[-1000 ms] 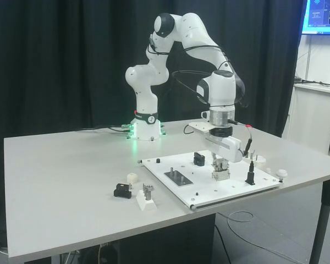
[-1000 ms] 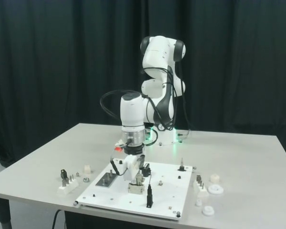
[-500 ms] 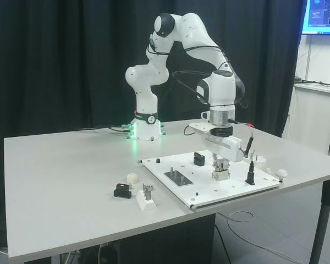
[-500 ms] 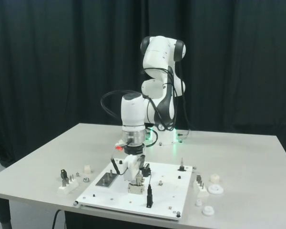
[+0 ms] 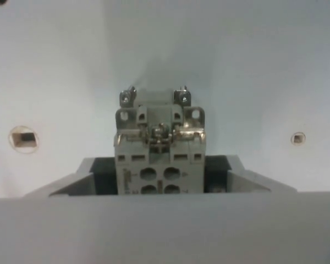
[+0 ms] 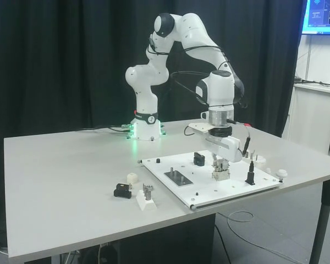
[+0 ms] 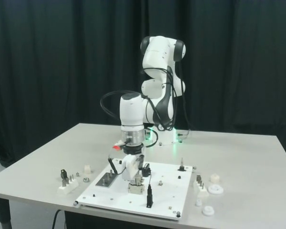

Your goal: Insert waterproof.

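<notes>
The waterproof connector [image 5: 159,144] is a grey metal block with screws on top and round holes in its face. It stands on the white board [image 6: 170,165] near the board's middle, seen also as the connector [image 6: 220,174] and the connector [image 7: 136,188] in the two room views. My gripper [image 6: 219,163] hangs straight above it, almost touching or just over its top; the gripper [image 7: 135,178] points down. In the wrist view a grey frame surrounds the connector's lower half and a pale blurred band hides what lies below.
On the board stand a black upright plug [image 6: 249,175], a black block [image 6: 198,159] and a grey metal plate [image 6: 179,177]. Beside the board lie a white holder [image 6: 147,200], a black part [image 6: 121,191], a white cylinder [image 6: 132,178] and white round parts [image 7: 215,190].
The wrist and gripper have risen a little above the connector. The connector has stayed in its place on the board.
</notes>
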You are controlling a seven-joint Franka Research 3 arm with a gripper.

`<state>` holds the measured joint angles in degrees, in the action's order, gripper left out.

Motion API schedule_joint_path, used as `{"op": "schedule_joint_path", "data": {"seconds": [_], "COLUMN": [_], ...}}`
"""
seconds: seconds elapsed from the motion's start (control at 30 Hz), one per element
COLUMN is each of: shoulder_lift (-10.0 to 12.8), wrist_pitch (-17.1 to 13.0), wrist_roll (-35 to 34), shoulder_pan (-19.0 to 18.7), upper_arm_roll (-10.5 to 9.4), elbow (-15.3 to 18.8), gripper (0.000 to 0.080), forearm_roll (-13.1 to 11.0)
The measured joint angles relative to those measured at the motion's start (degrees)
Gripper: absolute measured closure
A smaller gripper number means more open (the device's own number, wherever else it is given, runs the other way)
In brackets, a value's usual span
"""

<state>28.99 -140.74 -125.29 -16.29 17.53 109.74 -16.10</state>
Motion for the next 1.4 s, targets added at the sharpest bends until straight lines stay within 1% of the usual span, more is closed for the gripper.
{"op": "schedule_joint_path", "data": {"seconds": [0.37,0.63,0.93,1.4], "shoulder_lift": [0.0,-0.1,-0.1,-0.2], "wrist_pitch": [-0.4,-1.0,-2.8,-2.7], "wrist_roll": [0.0,0.0,0.0,0.5], "shoulder_pan": [-0.1,-0.4,-0.8,-1.1], "upper_arm_roll": [0.29,0.36,0.54,0.64], "elbow": [0.2,0.4,1.2,1.3], "gripper": [0.0488,0.0488,0.0488,0.0488], "forearm_roll": [-1.6,-1.7,-1.7,-1.7]}}
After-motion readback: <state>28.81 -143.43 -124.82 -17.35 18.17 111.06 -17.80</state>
